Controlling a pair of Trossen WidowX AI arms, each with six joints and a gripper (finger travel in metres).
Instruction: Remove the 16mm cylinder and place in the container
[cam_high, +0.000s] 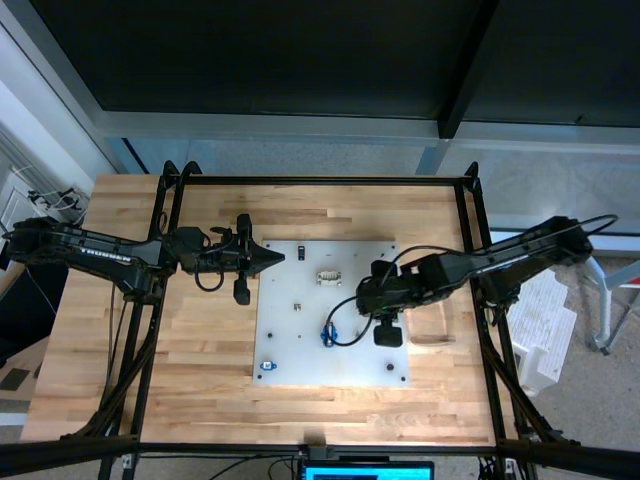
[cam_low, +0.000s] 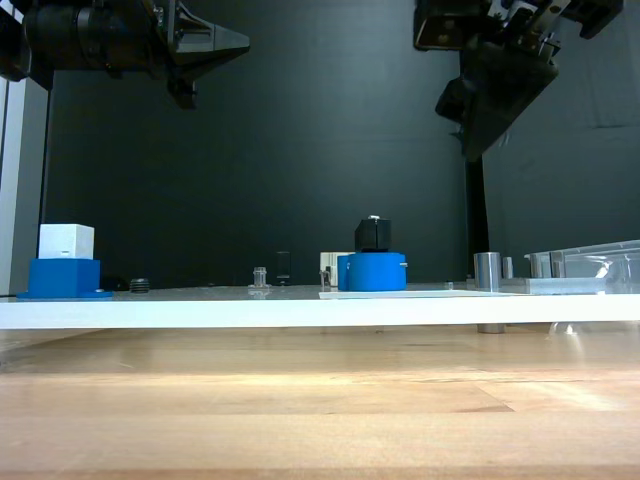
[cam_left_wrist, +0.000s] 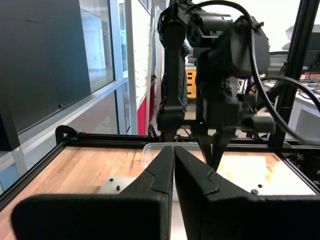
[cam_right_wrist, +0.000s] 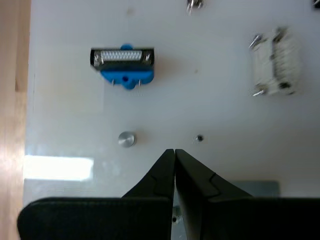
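Observation:
The 16mm cylinder (cam_right_wrist: 127, 139) stands upright in the white board (cam_high: 300, 345). It shows as a small grey round dot in the right wrist view and as a short silvery post (cam_low: 487, 272) in the low view. My right gripper (cam_right_wrist: 174, 150) hangs shut and empty above the board (cam_high: 380, 303), a short way from the cylinder and well above it (cam_low: 472, 140). The container (cam_high: 432, 326), a clear plastic tray, lies on the wood just right of the board (cam_low: 590, 265). My left gripper (cam_high: 272, 258) is shut and empty, held high at the board's left edge (cam_low: 243, 41) (cam_left_wrist: 173, 148).
On the board are a blue connector (cam_right_wrist: 122, 65), a white connector (cam_right_wrist: 274, 62), a blue knob-like part with a black cap (cam_low: 376, 268) and a blue base with a white cube (cam_low: 65, 262). A grey flat block (cam_right_wrist: 250, 187) lies near my right gripper.

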